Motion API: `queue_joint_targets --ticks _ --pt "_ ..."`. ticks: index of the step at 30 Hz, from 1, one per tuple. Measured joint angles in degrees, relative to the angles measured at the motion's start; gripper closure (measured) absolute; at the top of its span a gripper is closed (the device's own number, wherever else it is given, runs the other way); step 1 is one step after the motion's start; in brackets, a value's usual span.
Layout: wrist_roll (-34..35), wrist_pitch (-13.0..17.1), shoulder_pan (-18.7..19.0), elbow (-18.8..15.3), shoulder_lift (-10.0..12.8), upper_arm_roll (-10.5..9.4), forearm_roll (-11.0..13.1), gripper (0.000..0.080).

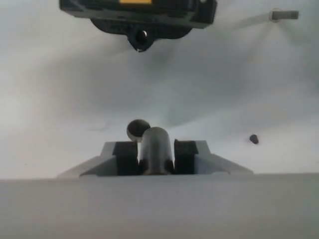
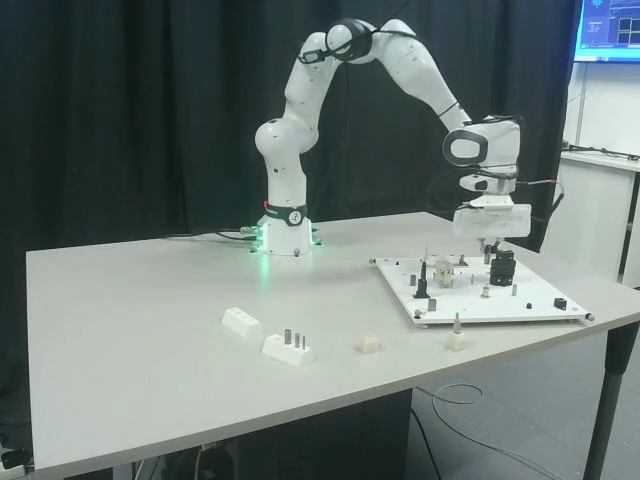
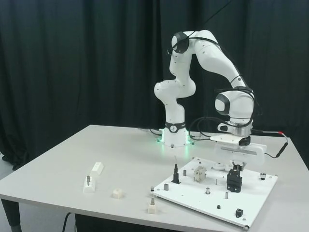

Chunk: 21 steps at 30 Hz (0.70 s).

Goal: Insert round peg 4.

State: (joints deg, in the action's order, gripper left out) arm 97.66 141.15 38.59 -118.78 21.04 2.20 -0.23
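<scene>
In the wrist view my gripper (image 1: 156,158) is shut on a grey round peg (image 1: 155,142) that stands between the black finger pads (image 1: 125,157). A dark round hole (image 1: 135,129) in the white board (image 1: 60,109) shows just beside the peg's lower end. From the room views the gripper (image 2: 490,243) (image 3: 236,166) hangs low over the far right part of the white board (image 2: 530,308) (image 3: 190,197), close above a black fixture (image 2: 501,270) (image 3: 234,181). There the peg is too small to make out.
The board carries a black fixture (image 1: 139,20), a small black hole (image 1: 253,139), a black post (image 3: 176,175) and several small pegs. Off the board on the grey table lie white blocks (image 2: 241,321) (image 2: 288,348) (image 2: 369,344) (image 2: 457,340). The board's corner lies near the table's edge (image 2: 588,317).
</scene>
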Motion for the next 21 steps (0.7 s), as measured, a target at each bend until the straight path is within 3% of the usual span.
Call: queue_joint_targets --ticks 21 --pt "0.06 0.20 0.36 1.94 2.68 -0.25 0.40 0.0651"
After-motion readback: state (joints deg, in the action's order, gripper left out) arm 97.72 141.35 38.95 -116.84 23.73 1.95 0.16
